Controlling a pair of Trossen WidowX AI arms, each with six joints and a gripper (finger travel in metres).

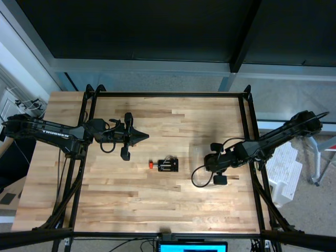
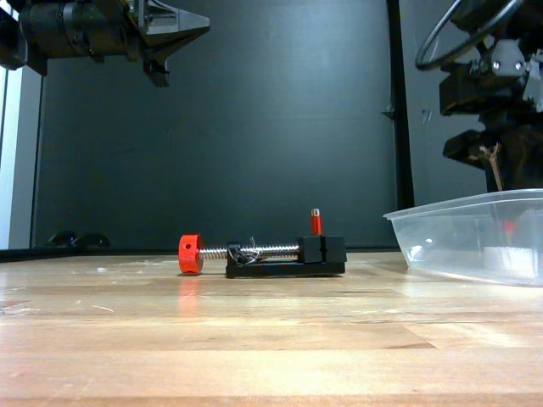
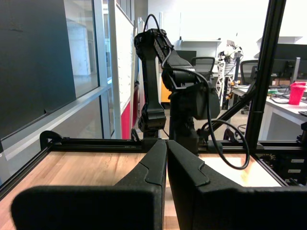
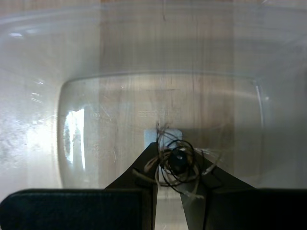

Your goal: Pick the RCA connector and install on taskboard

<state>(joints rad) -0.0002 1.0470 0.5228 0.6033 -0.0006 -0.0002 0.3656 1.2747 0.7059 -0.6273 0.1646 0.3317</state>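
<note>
The taskboard (image 1: 167, 165) is a small black block with a red knob (image 2: 190, 253) at its left end and a threaded silvery rod, lying mid-table. A short red post (image 2: 316, 222) stands on it. My right gripper (image 4: 175, 155) hangs over the clear plastic tray (image 2: 475, 242), right of the taskboard. It is shut on the RCA connector (image 4: 178, 163), a small dark round piece ringed by thin wire loops. A wiry strand dangles under the right gripper (image 2: 485, 161). My left gripper (image 1: 144, 137) is shut and empty, held high up and to the left of the taskboard, pointing right.
The tray's floor (image 4: 120, 120) shows the wooden table through it, with a small pale patch (image 4: 163, 136) under the fingers. A black frame (image 1: 168, 95) borders the table. A loose cable loop (image 1: 198, 176) hangs from the right arm.
</note>
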